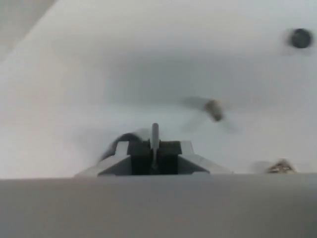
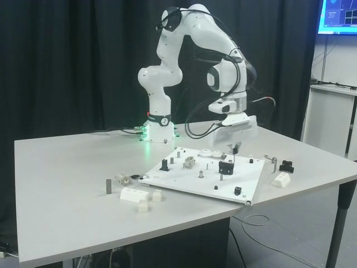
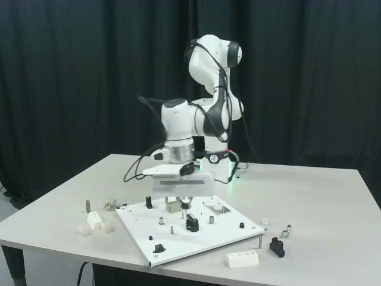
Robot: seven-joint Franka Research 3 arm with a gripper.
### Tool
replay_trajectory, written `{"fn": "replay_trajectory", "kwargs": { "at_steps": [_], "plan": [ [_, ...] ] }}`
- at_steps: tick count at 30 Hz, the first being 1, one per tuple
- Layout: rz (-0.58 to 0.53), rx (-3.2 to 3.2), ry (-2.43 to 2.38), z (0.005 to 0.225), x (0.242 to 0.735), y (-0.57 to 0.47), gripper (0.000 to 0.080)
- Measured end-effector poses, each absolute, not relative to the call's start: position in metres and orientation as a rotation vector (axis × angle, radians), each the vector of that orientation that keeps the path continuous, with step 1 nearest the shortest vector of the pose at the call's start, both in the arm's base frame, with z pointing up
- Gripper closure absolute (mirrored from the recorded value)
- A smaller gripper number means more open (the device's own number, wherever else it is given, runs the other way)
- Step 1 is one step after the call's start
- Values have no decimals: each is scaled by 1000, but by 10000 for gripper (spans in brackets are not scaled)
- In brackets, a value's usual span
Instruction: Place round peg 1.
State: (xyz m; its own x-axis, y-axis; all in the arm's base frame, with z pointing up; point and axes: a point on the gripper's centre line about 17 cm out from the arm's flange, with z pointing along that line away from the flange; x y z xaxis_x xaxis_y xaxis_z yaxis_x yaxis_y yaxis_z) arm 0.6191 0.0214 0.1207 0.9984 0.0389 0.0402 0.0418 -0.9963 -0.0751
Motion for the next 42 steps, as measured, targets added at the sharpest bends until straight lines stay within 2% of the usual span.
{"fn": "replay_trajectory", "kwargs": {
  "at_steps": [20,30,42],
  "plan": [
    [-34,-3038,-132,132,584,158,771],
    [-9,-3040,-150,127,559,214,771],
    [-16,-3052,-168,108,529,258,771]
  ]
}}
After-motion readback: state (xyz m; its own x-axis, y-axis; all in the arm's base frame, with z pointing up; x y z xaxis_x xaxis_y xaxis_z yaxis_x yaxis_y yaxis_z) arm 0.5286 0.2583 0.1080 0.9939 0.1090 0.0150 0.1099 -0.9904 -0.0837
